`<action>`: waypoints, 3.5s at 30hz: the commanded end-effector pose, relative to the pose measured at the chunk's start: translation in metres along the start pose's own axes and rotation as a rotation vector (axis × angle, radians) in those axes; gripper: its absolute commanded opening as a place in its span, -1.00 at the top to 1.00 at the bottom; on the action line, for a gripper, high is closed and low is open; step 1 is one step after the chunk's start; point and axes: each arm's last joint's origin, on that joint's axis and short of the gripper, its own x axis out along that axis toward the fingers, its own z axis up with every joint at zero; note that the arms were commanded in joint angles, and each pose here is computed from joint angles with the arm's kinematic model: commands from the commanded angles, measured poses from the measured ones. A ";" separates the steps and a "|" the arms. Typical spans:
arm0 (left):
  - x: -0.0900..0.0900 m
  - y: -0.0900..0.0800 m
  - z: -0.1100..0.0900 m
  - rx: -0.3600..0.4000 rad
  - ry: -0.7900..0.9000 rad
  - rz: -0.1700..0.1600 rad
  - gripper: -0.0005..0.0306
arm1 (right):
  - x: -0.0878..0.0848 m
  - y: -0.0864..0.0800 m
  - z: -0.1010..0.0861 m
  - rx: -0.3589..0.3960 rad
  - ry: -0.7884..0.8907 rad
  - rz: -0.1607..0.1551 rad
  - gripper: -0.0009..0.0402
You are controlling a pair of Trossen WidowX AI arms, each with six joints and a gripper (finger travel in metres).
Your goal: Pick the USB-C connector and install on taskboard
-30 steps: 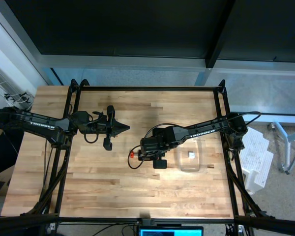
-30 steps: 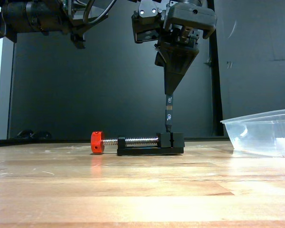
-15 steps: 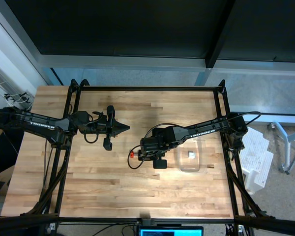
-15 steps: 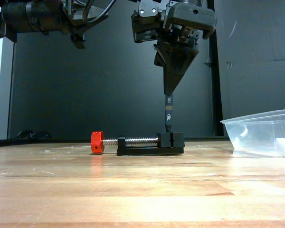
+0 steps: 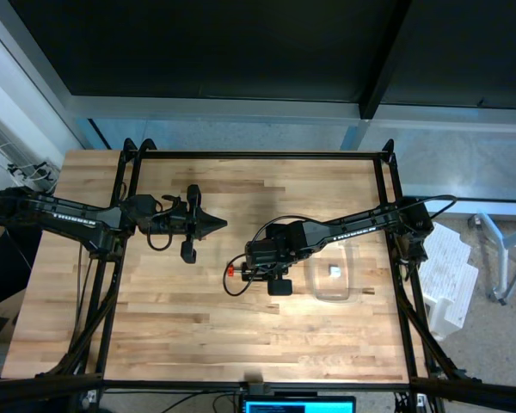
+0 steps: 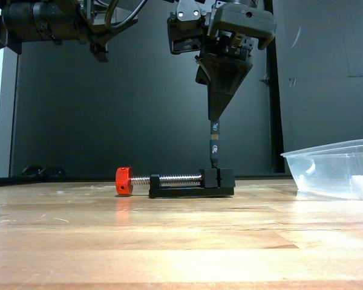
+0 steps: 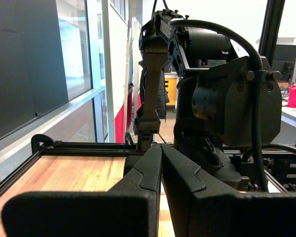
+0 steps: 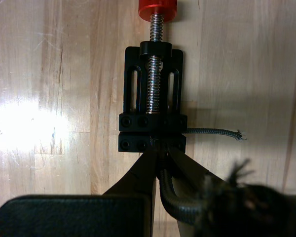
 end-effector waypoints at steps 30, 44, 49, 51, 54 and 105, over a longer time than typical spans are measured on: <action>0.000 0.000 0.000 0.000 0.000 0.000 0.96 | 0.016 0.001 -0.003 -0.017 -0.001 -0.001 0.96; 0.000 0.000 0.000 0.000 0.000 0.000 0.96 | 0.017 0.001 -0.004 -0.030 -0.001 -0.002 0.96; 0.000 0.000 0.000 0.000 0.000 0.000 0.96 | 0.015 0.001 -0.004 -0.032 -0.009 -0.008 0.93; 0.000 0.000 0.000 0.000 0.000 0.000 0.96 | 0.014 0.001 -0.004 -0.031 -0.013 -0.008 0.88; 0.000 0.000 0.000 0.000 0.000 0.000 0.96 | 0.012 0.000 -0.004 -0.031 -0.019 -0.007 0.74; 0.000 0.000 0.000 0.000 0.001 0.000 0.96 | -0.121 -0.057 -0.089 0.078 -0.576 -0.016 0.93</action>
